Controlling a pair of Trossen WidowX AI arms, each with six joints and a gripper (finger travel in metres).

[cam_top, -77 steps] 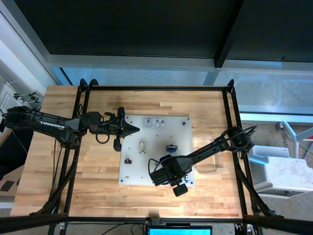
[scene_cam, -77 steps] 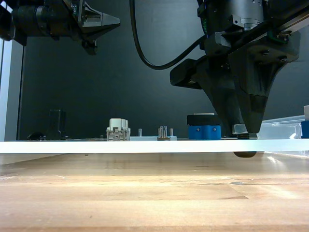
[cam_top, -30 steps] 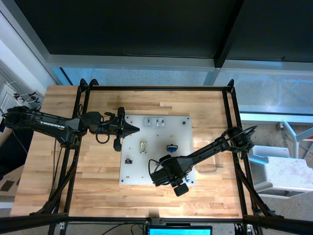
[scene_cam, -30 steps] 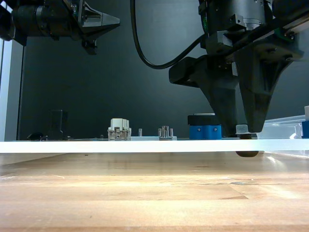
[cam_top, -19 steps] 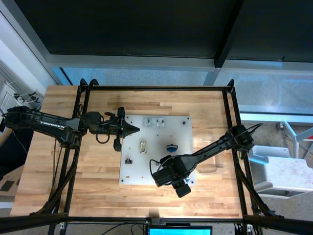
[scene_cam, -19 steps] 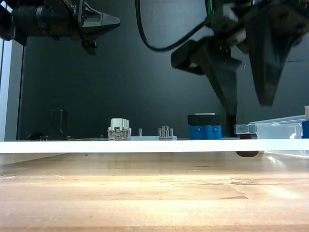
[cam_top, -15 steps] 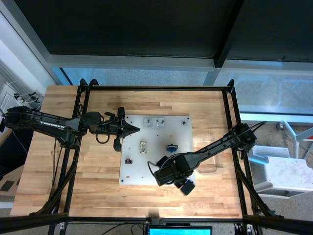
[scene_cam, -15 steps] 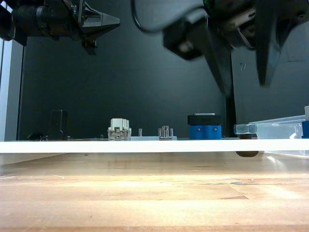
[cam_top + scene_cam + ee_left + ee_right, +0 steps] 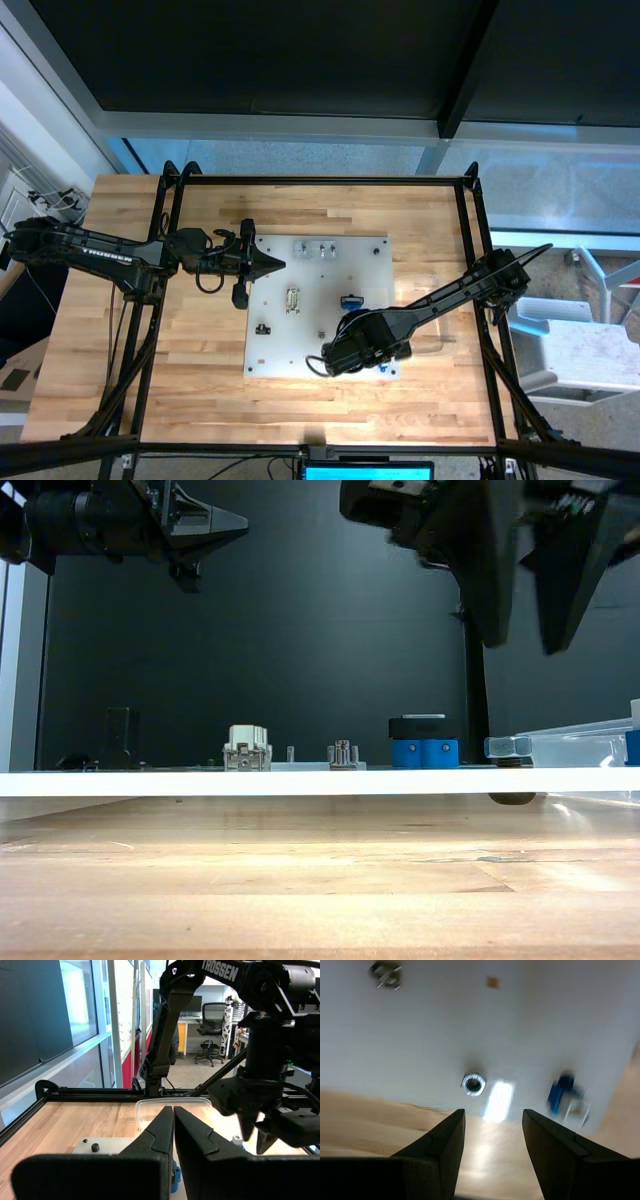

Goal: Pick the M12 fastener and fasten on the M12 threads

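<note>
One small silver M12 nut sits on its stud, a short dark post fixed near the near right edge of the white board. Low view shows only a sliver of black under the nut. Right wrist view looks down on the same nut: a hex ring w/ dark centre, alone on the board, close to the edge where the wood of the table begins. It stands free of any jaws.

Right gripper hangs above the nut, well clear of it, jaws spread wide & holding nothing. In its own view the two dark fingers frame the nut w/ a gap on each side.

Blue fitting stands just left of the nut in low view; clear tray lies behind it, to the right. In high view the right arm covers the stud area, so the nut can't be made out there.

Left gripper is over the board's far left corner, raised high, well apart from the nut. Left wrist view shows its jaws pressed together, tips meeting.
</note>
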